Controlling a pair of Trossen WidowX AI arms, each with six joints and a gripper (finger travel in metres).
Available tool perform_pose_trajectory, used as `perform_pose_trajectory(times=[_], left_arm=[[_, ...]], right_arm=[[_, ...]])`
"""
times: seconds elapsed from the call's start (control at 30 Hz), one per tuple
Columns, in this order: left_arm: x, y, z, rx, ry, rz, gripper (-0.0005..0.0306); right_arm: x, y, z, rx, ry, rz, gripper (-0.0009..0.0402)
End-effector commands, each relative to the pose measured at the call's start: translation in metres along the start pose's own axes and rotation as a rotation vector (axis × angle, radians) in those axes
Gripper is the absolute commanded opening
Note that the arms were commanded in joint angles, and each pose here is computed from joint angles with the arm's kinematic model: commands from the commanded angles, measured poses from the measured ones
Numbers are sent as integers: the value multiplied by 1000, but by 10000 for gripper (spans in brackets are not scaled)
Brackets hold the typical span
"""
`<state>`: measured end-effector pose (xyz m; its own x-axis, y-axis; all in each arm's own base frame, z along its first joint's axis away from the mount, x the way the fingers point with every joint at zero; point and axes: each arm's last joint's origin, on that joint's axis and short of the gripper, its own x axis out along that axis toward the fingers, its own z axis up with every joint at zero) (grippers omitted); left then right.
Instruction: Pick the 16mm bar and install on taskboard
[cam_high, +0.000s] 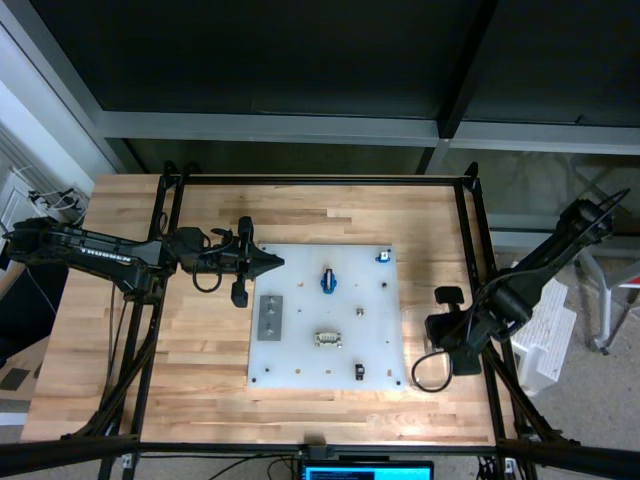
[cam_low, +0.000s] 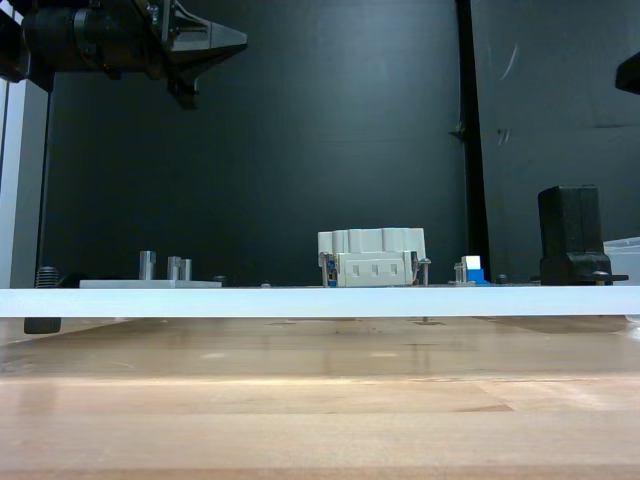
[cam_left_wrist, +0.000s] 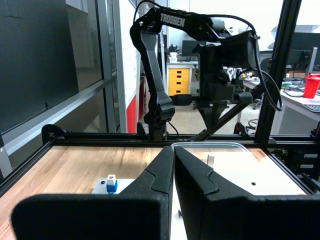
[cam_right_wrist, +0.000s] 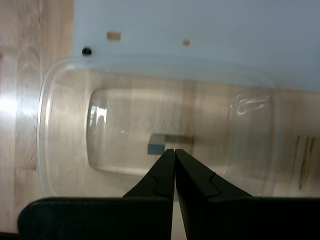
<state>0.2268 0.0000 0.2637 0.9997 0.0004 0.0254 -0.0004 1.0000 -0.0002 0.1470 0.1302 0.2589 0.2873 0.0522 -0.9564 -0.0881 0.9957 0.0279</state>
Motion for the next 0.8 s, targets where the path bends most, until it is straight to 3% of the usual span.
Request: perform_pose_trajectory(times=[0.03, 0.2, 0.4, 0.8], left_arm=[[0, 0, 0, 0, -1, 0, 0], [0, 0, 0, 0, 0, 0, 0], [0, 0, 0, 0, -1, 0, 0], [0, 0, 0, 0, 0, 0, 0]], right_arm=[[8, 6, 0, -10, 33, -19, 0], [19, 12, 1, -17, 76, -51, 9], [27, 16, 3, -16, 96, -78, 61], [28, 17, 3, 30, 87, -84, 185]])
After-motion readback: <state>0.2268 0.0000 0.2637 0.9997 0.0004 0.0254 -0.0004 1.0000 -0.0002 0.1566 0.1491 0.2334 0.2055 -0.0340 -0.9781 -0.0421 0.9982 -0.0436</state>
